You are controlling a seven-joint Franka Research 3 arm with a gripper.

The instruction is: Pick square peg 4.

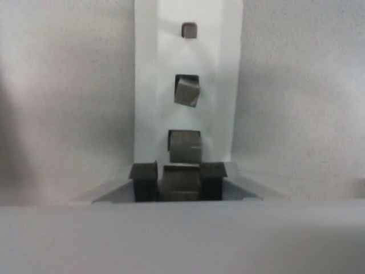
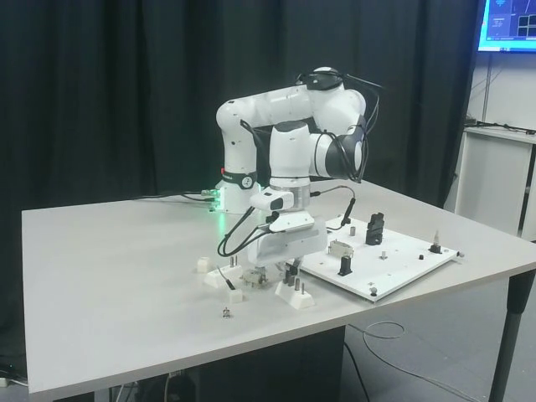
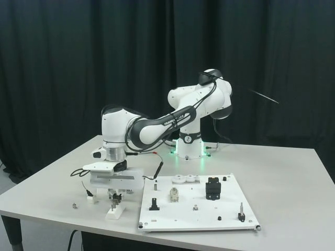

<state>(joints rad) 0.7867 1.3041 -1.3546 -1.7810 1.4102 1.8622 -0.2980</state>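
Observation:
In the wrist view a narrow white holder [image 1: 217,85] carries a row of square grey pegs. The largest peg [image 1: 180,178] stands at the near end of the row, and my gripper [image 1: 178,184] is shut on it, one black finger [image 1: 144,180] pressed against each side. Three smaller pegs follow along the holder: one [image 1: 184,146] just beyond, a tilted one [image 1: 187,91], and the smallest [image 1: 189,30]. From the room views, the gripper [image 2: 289,272] [image 3: 115,197] reaches straight down onto the holder [image 2: 295,295] [image 3: 116,213] near the table's front edge.
A white assembly board [image 2: 394,260] [image 3: 199,209] with black and grey fittings lies beside the holder. Two more small white holders [image 2: 207,265] [image 2: 234,293] and a tiny loose part [image 2: 224,313] sit close by. The arm's cable hangs near the wrist.

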